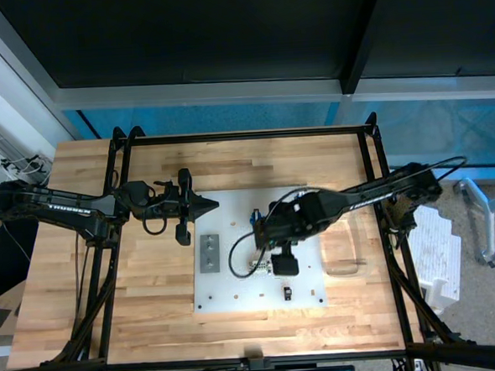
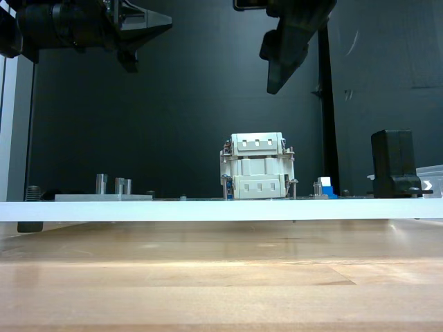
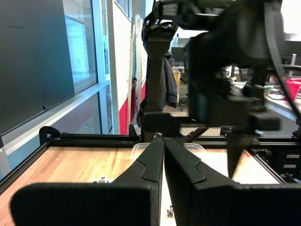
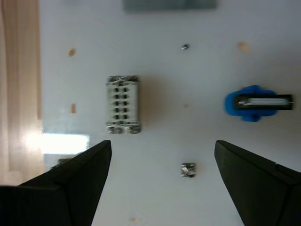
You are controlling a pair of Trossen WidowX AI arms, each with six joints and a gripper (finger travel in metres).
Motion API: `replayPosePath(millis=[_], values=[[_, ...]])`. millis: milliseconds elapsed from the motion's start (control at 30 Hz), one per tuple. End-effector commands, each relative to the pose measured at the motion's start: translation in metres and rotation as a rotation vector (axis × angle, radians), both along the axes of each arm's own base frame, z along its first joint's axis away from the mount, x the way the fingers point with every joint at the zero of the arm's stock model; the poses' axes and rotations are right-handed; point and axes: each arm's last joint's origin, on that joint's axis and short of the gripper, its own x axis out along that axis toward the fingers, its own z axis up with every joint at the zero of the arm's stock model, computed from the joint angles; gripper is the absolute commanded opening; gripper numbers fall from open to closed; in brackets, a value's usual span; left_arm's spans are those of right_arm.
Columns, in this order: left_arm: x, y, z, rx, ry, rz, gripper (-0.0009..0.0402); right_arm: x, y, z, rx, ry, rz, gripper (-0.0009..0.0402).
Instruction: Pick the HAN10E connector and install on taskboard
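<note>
1. The HAN10E connector [image 4: 122,104] stands on the taskboard [image 1: 229,292], apparently seated; installation looks done.
2. The right gripper [image 4: 162,143] hangs released and empty above the taskboard, over the connector.
3. The left gripper [image 1: 208,205] is clenched on nothing, above the taskboard's far-left corner.

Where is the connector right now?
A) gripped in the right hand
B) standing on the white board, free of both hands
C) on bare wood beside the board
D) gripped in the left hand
B: the connector stands on the board beneath the open, empty right hand; the left hand is shut, empty, raised by the board's left side.
</note>
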Motion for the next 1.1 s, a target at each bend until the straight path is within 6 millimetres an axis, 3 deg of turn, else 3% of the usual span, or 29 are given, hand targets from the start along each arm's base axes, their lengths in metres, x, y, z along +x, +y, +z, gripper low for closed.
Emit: replayPosePath(millis=[33,233,600,700,1100], values=[[0.000,0.000,0.000,0.000,0.000,0.000,0.0001,-0.012,-0.014,0.006,0.005,-0.071,-0.018,0.0272],[0.000,0.000,0.000,0.000,0.000,0.000,0.0001,-0.033,-0.039,0.019,-0.020,-0.220,-0.033,0.0188],[0.000,0.000,0.000,0.000,0.000,0.000,0.0001,-0.064,-0.073,0.039,-0.085,-0.453,-0.038,-0.0006],[0.000,0.000,0.000,0.000,0.000,0.000,0.0001,-0.071,-0.079,0.043,-0.094,-0.533,-0.050,0.0008],[0.000,0.000,0.000,0.000,0.000,0.000,0.0001,-0.090,-0.088,0.039,-0.062,-0.887,-0.081,0.0000]])
